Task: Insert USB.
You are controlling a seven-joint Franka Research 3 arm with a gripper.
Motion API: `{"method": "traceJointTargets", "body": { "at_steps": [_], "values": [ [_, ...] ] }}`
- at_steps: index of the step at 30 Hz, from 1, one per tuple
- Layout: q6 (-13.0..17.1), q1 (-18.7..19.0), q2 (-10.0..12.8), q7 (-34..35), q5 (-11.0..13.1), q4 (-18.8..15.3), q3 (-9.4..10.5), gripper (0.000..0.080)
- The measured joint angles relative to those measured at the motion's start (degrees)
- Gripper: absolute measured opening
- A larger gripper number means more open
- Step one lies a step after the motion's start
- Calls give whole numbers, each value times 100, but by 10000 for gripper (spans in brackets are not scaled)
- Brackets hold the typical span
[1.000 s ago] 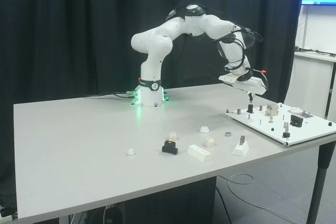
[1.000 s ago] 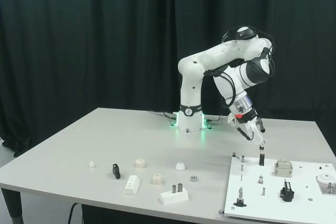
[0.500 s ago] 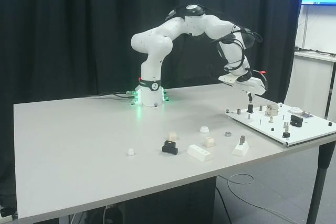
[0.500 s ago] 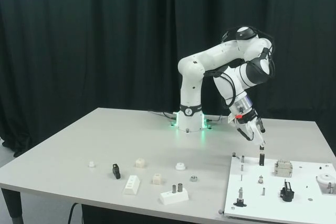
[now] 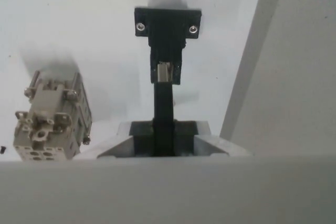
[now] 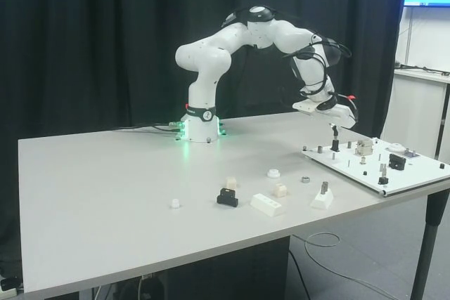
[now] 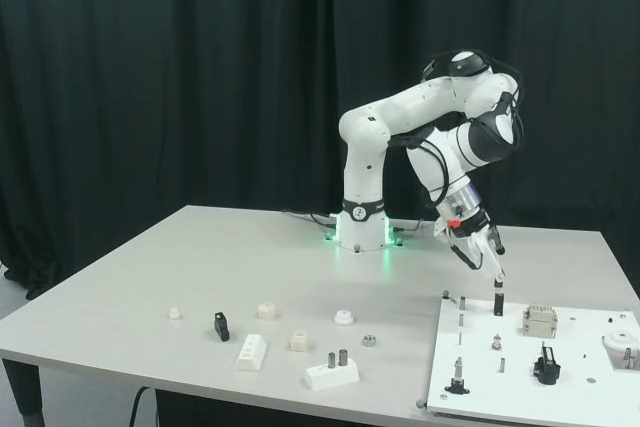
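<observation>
**USB poised above its socket**

Your pincer (image 7: 497,274) is clamped on the black USB plug (image 5: 163,116), right of centre in the second room view; the plug hangs just above the black socket (image 5: 167,40) on the white board (image 7: 530,372); a multi-pin connector (image 5: 51,119) stands nearby.

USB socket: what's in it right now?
The USB plug, held by the fingers, reaches to the black socket on the white board; its metal tip sits at the mouth. How deep it goes is hidden by the housing.
</observation>
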Motion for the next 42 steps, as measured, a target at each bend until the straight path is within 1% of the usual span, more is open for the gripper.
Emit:
{"method": "traceJointTargets", "body": {
  "at_steps": [7, 11, 32, 42],
  "values": [
    [82, 0, 0, 0, 96, 2, 80, 72],
    [87, 0, 0, 0, 146, 3, 93, 72],
    [38, 1, -10, 12, 148, -1, 90, 72],
    [-60, 5, -49, 24, 137, -35, 84, 72]
  ]
}}
